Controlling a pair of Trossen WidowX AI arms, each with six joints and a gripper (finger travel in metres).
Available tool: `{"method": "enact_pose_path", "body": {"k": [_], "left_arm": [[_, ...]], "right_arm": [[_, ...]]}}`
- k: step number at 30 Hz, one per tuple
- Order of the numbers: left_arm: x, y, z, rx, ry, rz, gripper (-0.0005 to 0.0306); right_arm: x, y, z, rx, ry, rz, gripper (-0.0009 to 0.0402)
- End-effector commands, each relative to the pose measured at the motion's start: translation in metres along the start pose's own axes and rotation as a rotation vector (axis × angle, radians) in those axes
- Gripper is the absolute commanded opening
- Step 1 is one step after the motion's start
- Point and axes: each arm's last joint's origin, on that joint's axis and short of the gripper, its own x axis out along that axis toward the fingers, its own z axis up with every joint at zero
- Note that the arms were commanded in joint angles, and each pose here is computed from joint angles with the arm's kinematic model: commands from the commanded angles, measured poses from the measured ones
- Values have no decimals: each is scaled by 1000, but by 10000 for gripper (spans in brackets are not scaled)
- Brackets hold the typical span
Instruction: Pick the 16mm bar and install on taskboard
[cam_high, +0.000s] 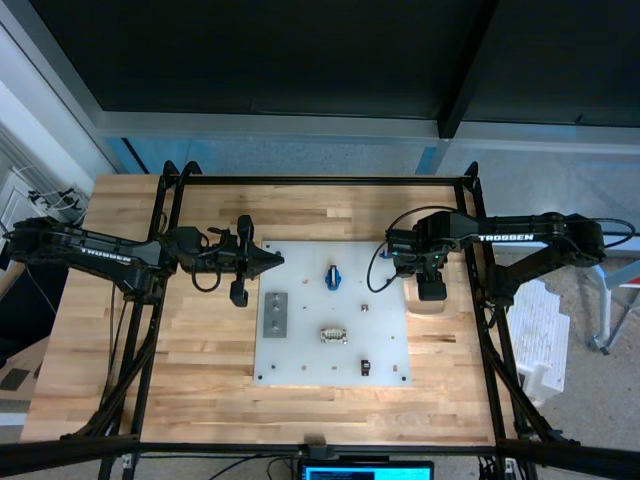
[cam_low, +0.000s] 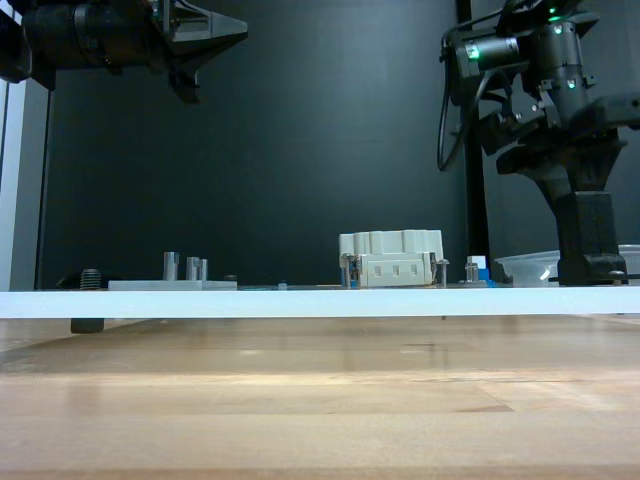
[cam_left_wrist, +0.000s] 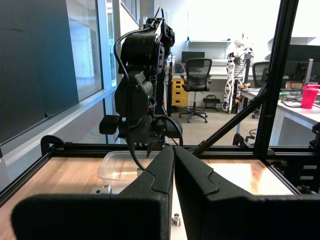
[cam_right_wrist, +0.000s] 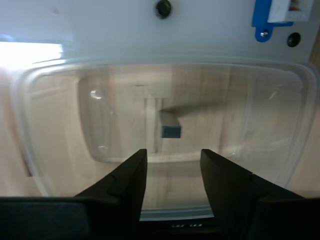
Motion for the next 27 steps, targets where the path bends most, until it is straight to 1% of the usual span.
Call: {"method": "enact_pose_path", "body": {"k": [1, 7, 13, 20, 27], "left_arm": [[0, 0, 0, 0, -1, 0, 0], [0, 0, 0, 0, -1, 0, 0], [0, 0, 0, 0, -1, 0, 0], [0, 0, 0, 0, -1, 0, 0], [0, 0, 0, 0, -1, 0, 0]], "right_arm": [[6, 0, 0, -4, -9, -3, 180], [11, 1, 3, -9, -3, -1, 197], [21, 1, 5, -16, 3, 3, 197], [42, 4, 0, -16, 13, 4, 197], [49, 5, 0, -15, 0, 3, 197]]}}
